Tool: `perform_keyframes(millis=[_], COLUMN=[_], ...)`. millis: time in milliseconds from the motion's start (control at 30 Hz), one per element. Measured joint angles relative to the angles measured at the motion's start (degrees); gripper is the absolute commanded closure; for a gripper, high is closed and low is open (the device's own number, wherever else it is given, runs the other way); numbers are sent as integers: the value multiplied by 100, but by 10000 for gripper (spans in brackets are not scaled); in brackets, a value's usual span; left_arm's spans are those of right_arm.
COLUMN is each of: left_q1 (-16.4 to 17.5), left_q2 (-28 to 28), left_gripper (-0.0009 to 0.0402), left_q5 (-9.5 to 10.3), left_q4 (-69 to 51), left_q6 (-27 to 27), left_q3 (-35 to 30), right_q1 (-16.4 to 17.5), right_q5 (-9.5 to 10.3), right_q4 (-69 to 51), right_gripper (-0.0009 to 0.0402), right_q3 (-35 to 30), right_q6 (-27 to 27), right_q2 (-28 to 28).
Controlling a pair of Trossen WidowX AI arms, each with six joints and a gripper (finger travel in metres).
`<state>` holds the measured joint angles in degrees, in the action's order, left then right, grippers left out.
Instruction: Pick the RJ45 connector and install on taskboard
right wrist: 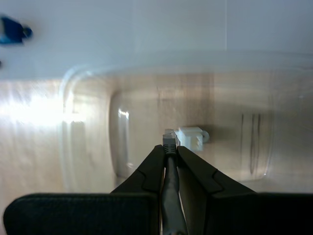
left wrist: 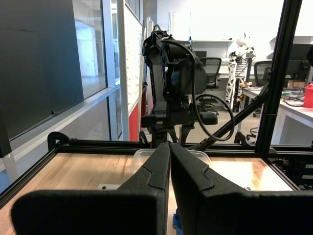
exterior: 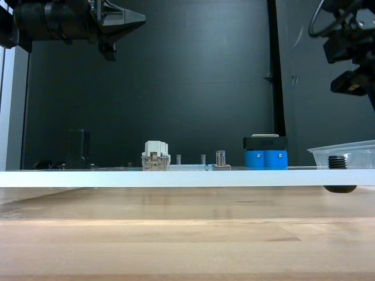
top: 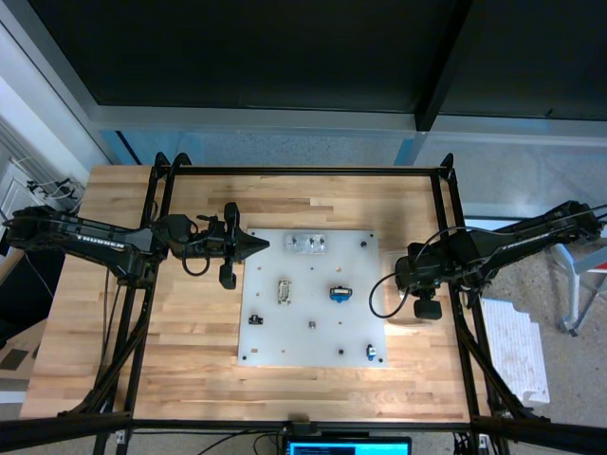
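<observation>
The white taskboard lies flat in the middle of the table. My right gripper hangs above the clear plastic tray just off the board's right edge. It is shut on a tiny translucent greyish plug, the RJ45 connector, which sticks out past the fingertips. In the high view the right gripper points downward. My left gripper hovers high over the board's left edge, fingers pressed together with nothing between them.
A small white part lies in the tray under the held plug. On the board stand a blue socket block, a beige connector, silver parts and a small blue piece. A black frame rings the table.
</observation>
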<state>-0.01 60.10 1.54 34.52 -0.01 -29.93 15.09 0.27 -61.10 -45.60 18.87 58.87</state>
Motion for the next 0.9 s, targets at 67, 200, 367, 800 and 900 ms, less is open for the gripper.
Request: perform_keyframes(millis=[67,200,367,800,900], left_q1=[0,0,0,0,0], left_q2=[0,0,0,0,0], left_gripper=[393,393,393,393,393], left_q5=[0,2,0,0,2], left_q4=[0,0,0,2,0], left_q6=[0,0,0,0,0], left_q3=[-2,-2,-2,0,0], right_q1=[33,170,470,1187,1314], right_q5=[2,0,4,-11,-9], right_q4=[-35,-192,-361,-282,-225], right_gripper=[387,387,387,387,387], right_q3=[-83,-286,-584,-1523,-1711], right_q6=[140,417,780,1261,1338], right_q2=[0,37,249,1381,1676])
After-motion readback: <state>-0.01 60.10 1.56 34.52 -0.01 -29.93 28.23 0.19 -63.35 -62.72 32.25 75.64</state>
